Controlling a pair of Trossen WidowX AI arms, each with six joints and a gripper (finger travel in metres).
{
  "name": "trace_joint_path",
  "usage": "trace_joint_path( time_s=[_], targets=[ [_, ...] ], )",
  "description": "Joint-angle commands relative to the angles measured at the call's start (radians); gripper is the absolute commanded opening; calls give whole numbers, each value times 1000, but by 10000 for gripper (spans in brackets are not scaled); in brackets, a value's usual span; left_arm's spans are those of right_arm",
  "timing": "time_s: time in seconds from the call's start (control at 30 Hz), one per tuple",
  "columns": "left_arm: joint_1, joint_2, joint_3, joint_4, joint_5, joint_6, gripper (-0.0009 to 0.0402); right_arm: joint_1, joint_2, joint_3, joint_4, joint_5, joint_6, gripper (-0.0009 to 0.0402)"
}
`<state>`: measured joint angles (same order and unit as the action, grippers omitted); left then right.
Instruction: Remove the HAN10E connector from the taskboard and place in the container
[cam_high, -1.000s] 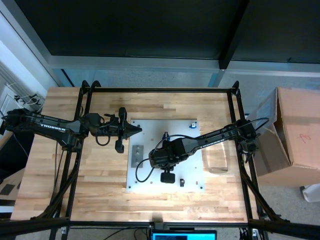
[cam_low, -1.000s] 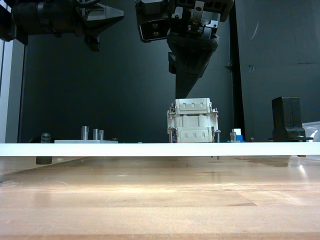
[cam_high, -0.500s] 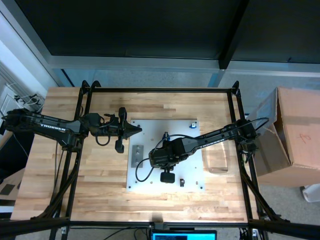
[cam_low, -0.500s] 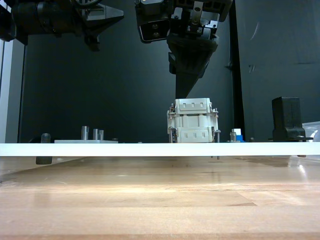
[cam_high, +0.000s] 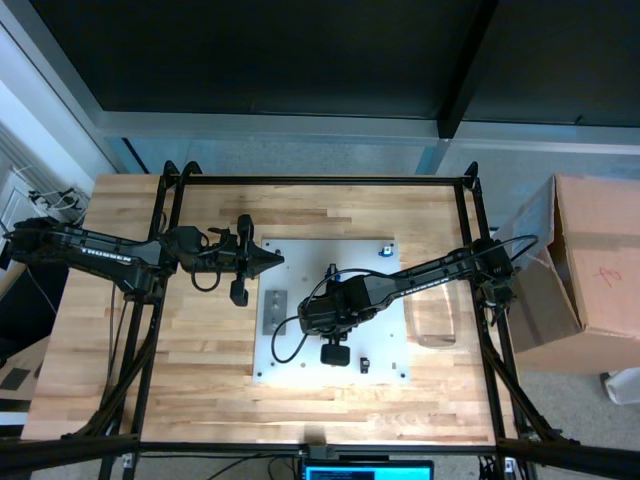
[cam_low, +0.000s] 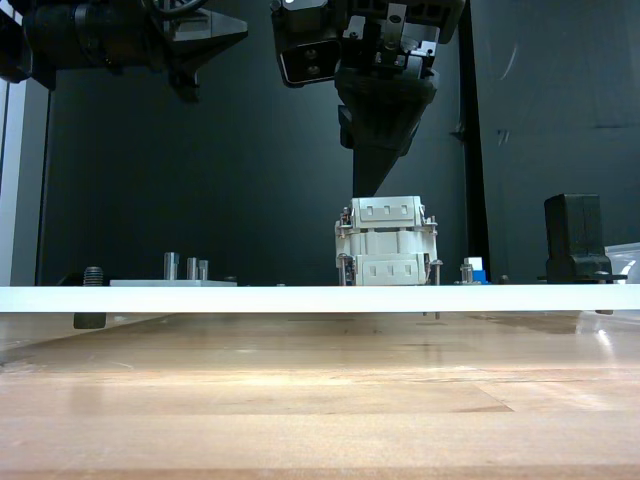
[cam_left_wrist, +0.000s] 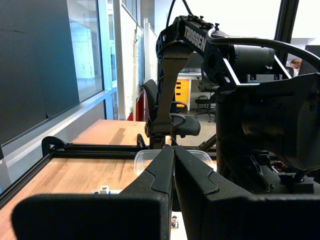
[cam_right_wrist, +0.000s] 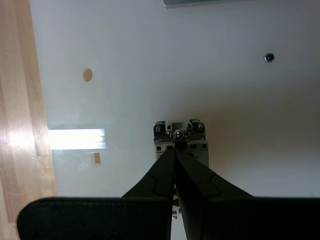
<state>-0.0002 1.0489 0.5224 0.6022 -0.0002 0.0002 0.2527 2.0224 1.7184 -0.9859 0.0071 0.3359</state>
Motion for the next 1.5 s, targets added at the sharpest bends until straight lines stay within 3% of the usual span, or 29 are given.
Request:
trace_joint_path(
  time_s=[0.03,0.9,1.4,1.5],
  targets=[
    [0,0,0,0,0,0,0,0,-1,0,-8,0,0,0],
    [0,0,0,0,0,0,0,1,-9,0,-19,0,7,0],
    [0,0,0,0,0,0,0,3,-121,16,-34,2,8,0],
    [0,0,0,0,0,0,0,3,-123,51,-77,22,8,0]
  ],
)
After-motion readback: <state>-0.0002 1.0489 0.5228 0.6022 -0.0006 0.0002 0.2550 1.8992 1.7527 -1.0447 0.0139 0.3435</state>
